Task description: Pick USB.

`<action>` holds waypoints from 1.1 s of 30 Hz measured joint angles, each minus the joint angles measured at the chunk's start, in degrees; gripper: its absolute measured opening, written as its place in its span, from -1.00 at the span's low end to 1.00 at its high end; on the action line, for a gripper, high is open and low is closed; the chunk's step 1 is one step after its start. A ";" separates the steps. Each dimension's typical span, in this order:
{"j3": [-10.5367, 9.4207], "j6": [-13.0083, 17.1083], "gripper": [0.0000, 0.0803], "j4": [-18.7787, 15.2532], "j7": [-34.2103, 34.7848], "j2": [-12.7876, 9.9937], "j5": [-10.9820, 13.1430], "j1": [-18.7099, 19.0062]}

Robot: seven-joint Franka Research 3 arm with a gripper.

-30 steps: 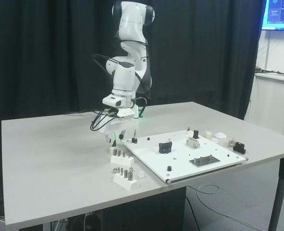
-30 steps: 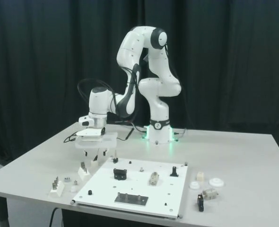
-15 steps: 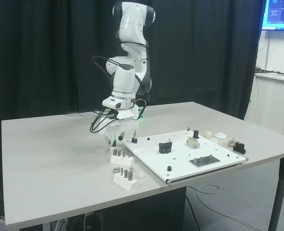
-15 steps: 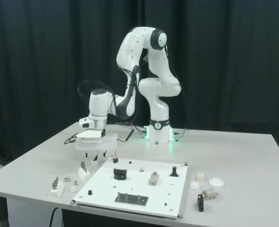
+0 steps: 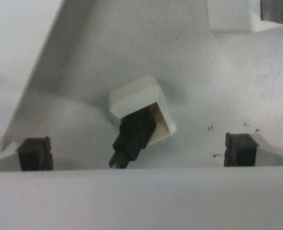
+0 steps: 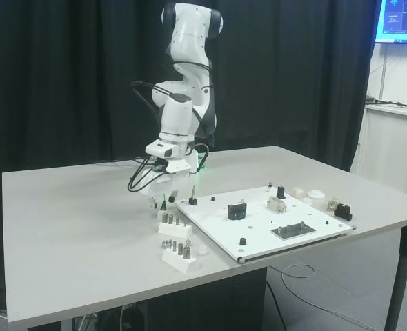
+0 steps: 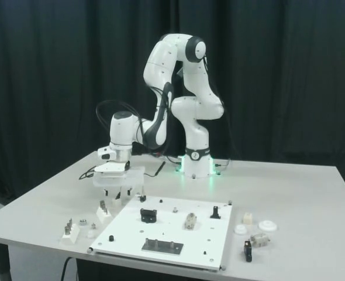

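The grey bench [image 6: 72,227] fills the lower half of both room views, with the white board [image 6: 259,224] at lower centre-right. The white arm [image 7: 161,76] bends down to the left of centre, its gripper [image 5: 136,152] hanging just off the board's corner. In the wrist view the black USB [image 5: 132,136] sits mid-frame, leaning in its white holder [image 5: 139,103], between wide-open jaws. The approach looks unfinished; next, descend and close on the plug.

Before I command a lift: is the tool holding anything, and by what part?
Nothing is held. The tool is open, and the USB plug sits untouched in its white holder.
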State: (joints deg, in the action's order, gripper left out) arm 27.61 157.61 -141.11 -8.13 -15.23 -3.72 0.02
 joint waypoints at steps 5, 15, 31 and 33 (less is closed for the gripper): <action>0.00 0.20 0.73 0.00 0.00 -0.29 0.48 -0.16; 0.00 0.40 0.28 0.00 -0.39 -0.63 1.27 -0.17; -0.03 0.42 -0.82 0.08 -0.39 -0.63 2.26 -0.16; -0.03 0.36 -0.82 0.09 -0.39 -0.63 2.31 -0.16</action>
State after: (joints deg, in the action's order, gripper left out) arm 27.58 157.97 -141.02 -8.52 -15.86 -1.41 -0.14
